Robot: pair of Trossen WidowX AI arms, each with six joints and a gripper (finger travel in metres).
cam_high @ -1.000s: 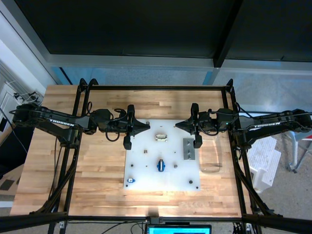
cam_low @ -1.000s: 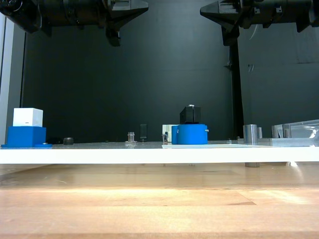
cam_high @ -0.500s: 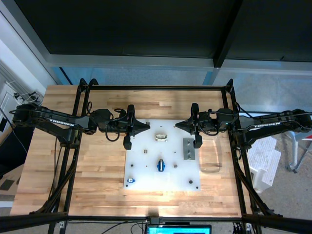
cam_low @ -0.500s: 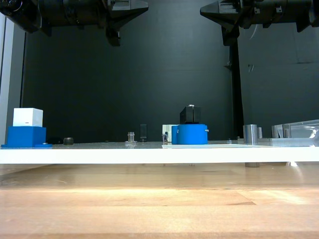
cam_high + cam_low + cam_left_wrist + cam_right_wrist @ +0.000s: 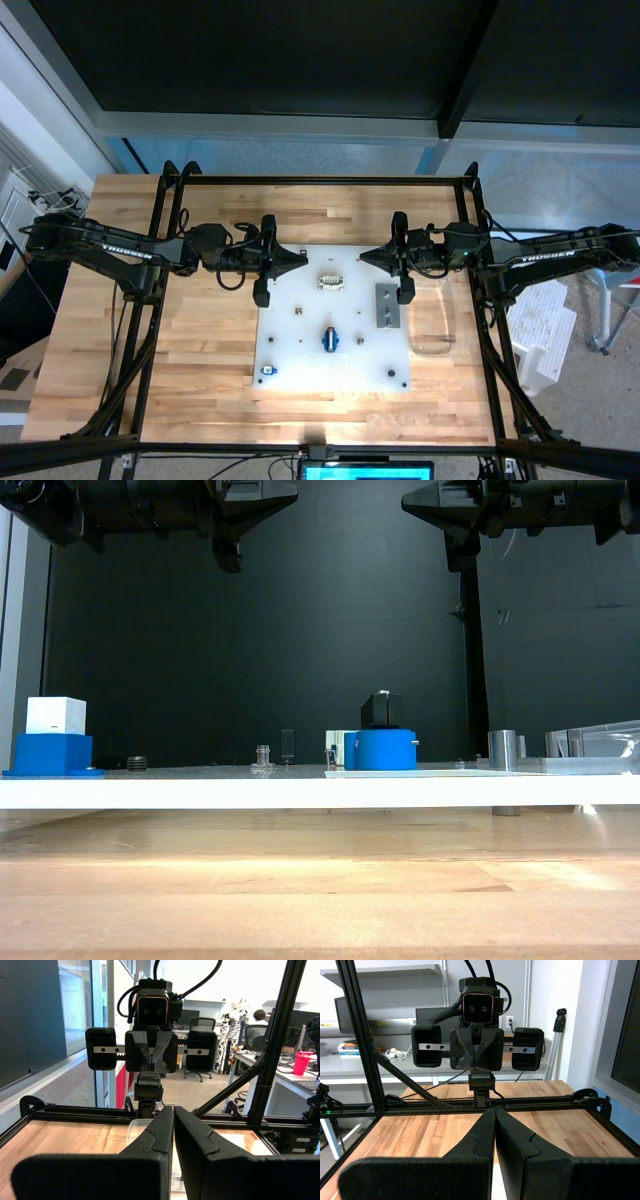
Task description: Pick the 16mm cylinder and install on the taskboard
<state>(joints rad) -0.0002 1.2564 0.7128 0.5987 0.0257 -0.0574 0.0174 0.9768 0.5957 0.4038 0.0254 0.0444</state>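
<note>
Overhead and table-level views share the taskboard (image 5: 300, 350); left pincer (image 5: 173, 1110), right pincer (image 5: 495, 1111) cameras face each other

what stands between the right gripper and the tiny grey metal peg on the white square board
Nothing visible. The right gripper, shut, hangs high over the white square plastic board's far edge; the tiny grey metal peg stands in the open nearer the camera. The left gripper, shut, hangs opposite it.

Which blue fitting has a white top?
The square blue fitting at the taskboard's near-left corner; the round central one carries a black part. Left pincer and right pincer hover shut above its far edge.
</note>
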